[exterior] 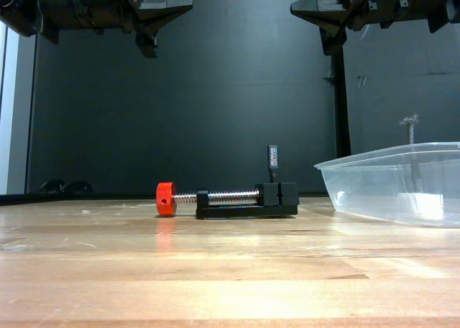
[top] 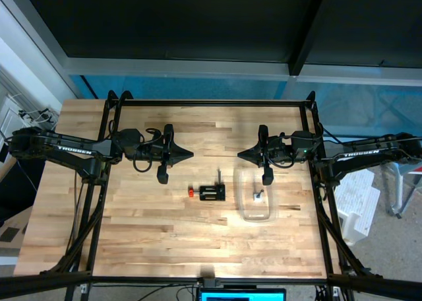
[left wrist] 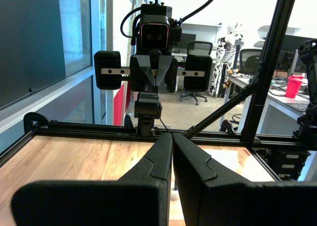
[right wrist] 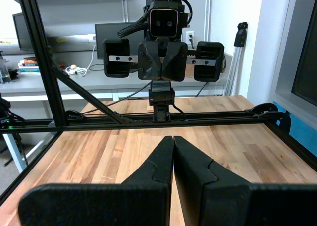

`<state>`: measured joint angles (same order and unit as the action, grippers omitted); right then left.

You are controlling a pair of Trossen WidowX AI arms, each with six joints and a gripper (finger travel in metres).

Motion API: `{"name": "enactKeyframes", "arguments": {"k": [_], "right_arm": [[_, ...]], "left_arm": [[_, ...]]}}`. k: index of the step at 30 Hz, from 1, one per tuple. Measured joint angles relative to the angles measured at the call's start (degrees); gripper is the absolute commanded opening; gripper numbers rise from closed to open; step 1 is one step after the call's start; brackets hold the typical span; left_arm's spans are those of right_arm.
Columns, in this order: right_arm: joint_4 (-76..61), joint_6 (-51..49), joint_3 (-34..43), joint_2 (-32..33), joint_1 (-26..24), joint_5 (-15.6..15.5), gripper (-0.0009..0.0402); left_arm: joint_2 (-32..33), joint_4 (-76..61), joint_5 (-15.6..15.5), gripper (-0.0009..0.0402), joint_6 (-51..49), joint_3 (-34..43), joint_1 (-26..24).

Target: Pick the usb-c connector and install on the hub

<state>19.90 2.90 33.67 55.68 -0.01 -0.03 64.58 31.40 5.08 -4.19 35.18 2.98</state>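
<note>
The connector (top: pixel 257 197) lies free in the tray (exterior: pixel 381 188), right of centre in the high view and clear of the hub. In the low view a thin silvery piece stands above the tray rim at the right of the frame. If that is the connector, its long axis is upright, though I cannot tell this for certain.

The right gripper (top: pixel 240 154) is the nearer one. In the high view the connector sits below its tip and a little to the right, and in the low view this gripper hangs high above the table. Reaching the connector would probably take a short move towards the bottom of the high view, then a descent. Its fingers are pressed together with nothing between them, so they would need to part first.

Left of the tray, the vise (top: pixel 212 193) holds a small dark upright piece (exterior: pixel 272 157), probably the hub.

The left gripper (top: pixel 191 154) hangs at upper left of centre, also closed and empty, well apart from the connector.
</note>
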Motion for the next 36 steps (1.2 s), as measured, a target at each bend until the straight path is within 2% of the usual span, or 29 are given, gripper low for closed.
{"name": "enactKeyframes", "arguments": {"k": [29,33,36], "right_arm": [[0.7,-0.2,0.2,0.0,0.0,0.0,0.0],[-3.1,3.0,0.6,-0.3,0.1,0.0,0.0],[-12.5,2.4,3.3,-0.6,0.5,0.0,0.0]], "left_arm": [[0.0,0.0,0.0,0.0,0.0,0.0,0.0],[0.0,0.0,0.0,0.0,0.0,0.0,0.0],[0.0,0.0,0.0,0.0,0.0,0.0,0.0]]}}
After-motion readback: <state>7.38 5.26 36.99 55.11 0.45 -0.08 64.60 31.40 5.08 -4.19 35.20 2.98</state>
